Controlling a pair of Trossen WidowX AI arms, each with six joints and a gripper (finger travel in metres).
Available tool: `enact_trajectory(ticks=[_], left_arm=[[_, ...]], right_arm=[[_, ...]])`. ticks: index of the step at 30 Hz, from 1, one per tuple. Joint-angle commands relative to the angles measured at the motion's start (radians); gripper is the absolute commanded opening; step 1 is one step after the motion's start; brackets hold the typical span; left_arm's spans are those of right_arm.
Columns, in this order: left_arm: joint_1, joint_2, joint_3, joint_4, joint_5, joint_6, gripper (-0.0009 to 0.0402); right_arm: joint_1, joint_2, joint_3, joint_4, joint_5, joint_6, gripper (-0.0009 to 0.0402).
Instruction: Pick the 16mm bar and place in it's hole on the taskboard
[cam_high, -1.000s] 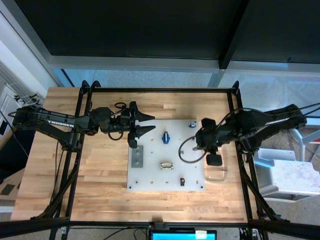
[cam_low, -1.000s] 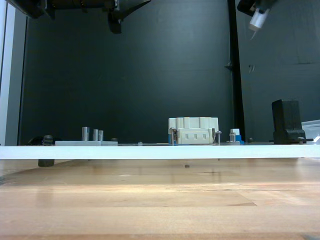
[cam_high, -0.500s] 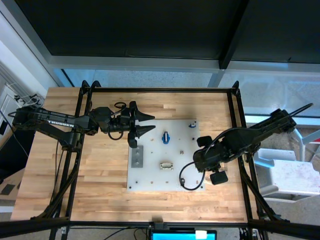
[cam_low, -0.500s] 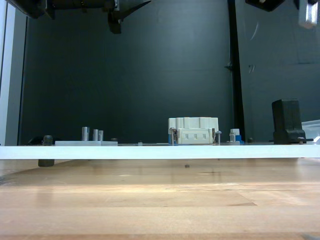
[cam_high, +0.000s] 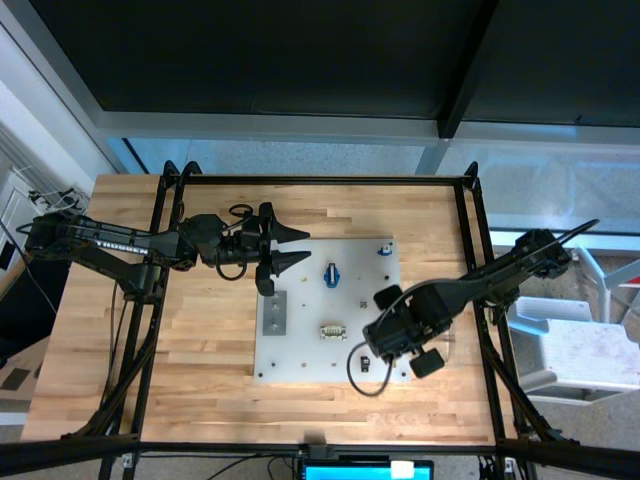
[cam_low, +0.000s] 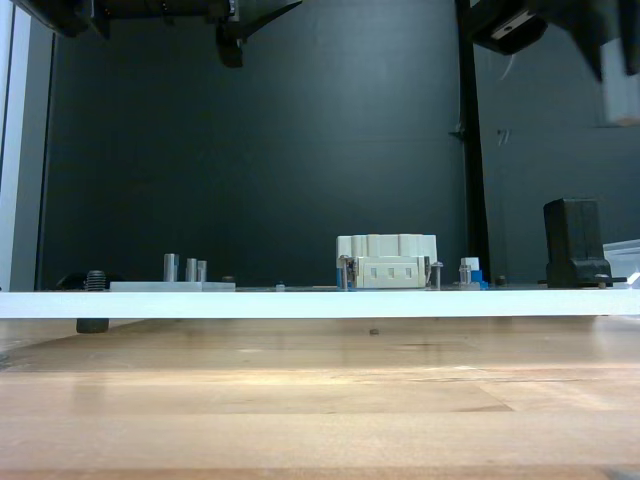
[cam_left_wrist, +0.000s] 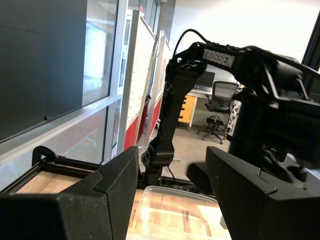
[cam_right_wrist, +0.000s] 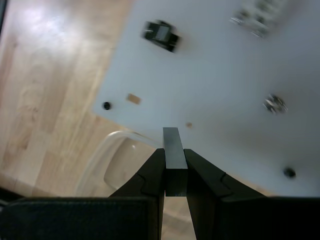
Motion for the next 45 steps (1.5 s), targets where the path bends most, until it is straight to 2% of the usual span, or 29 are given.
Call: enact_trajectory(ticks=[1,7,12,16,20,33,45], left_arm=[[0.0,0.0,0.0,-0.001,0.0,0.0,0.0184],[0.0,0.0,0.0,0.0,0.0,0.0,0.0184],[0.0,0.0,0.0,0.0,0.0,0.0,0.0184],[0.0,0.0,0.0,0.0,0.0,0.0,0.0184],[0.0,0.0,0.0,0.0,0.0,0.0,0.0184],[0.0,0.0,0.0,0.0,0.0,0.0,0.0184],[0.0,0.0,0.0,0.0,0.0,0.0,0.0184]], right_arm=[[0.008,0.016,-0.001,0.023,-0.001,-0.082,0.0],[0.032,0.061,-0.001,0.05,-0.003,-0.243,0.0],[0.051,0.088,-0.002,0.056,0.002,-0.448,0.0],[0.069,0.095,-0.002,0.063,0.021,-0.561,0.0],[0.08,0.114,-0.002,0.069,0.061,-0.615,0.0],[0.135,0.161,-0.008,0.092,0.062,-0.845,0.0],[0.148,0.178,-0.075,0.167,0.061,-0.897,0.0]])
